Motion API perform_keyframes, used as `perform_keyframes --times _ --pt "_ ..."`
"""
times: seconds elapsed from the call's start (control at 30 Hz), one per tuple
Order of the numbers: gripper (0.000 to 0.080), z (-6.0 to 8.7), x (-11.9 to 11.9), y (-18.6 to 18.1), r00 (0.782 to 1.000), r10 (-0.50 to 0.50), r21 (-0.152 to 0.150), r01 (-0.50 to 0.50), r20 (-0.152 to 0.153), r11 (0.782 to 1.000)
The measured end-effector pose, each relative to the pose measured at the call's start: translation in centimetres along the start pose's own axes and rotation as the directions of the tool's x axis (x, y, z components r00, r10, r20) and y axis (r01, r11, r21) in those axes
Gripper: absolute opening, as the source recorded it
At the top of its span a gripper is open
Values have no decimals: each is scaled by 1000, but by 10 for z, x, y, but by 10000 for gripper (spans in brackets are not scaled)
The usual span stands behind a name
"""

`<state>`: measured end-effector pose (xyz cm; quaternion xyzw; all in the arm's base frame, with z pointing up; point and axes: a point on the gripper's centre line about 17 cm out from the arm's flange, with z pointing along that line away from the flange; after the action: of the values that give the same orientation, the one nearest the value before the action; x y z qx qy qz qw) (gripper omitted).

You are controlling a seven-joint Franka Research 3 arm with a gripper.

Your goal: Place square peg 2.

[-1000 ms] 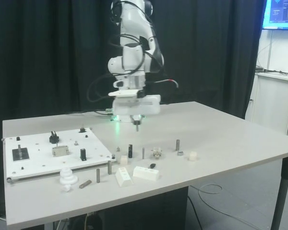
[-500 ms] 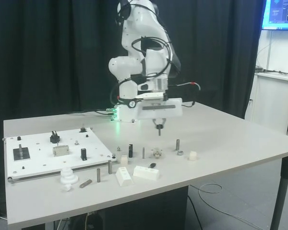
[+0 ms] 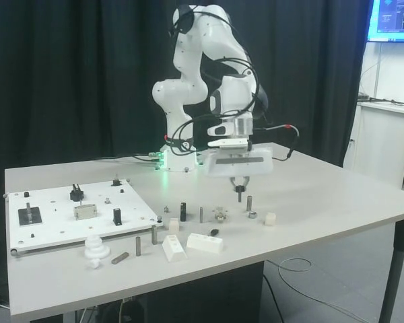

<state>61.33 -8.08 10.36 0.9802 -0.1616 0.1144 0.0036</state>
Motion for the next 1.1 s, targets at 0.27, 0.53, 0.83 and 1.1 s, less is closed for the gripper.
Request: perform_keyframes --times 0.27,0.53,0.83,1.1 --pt "76 18 6 -4 999 -24 -15 24 21 1000" --pt "76 35 2 -5 994 -92 -26 94 60 995" --pt "76 51 -4 -7 988 -133 -30 135 81 990" --pt "76 59 -6 -12 985 -147 -29 150 86 988"
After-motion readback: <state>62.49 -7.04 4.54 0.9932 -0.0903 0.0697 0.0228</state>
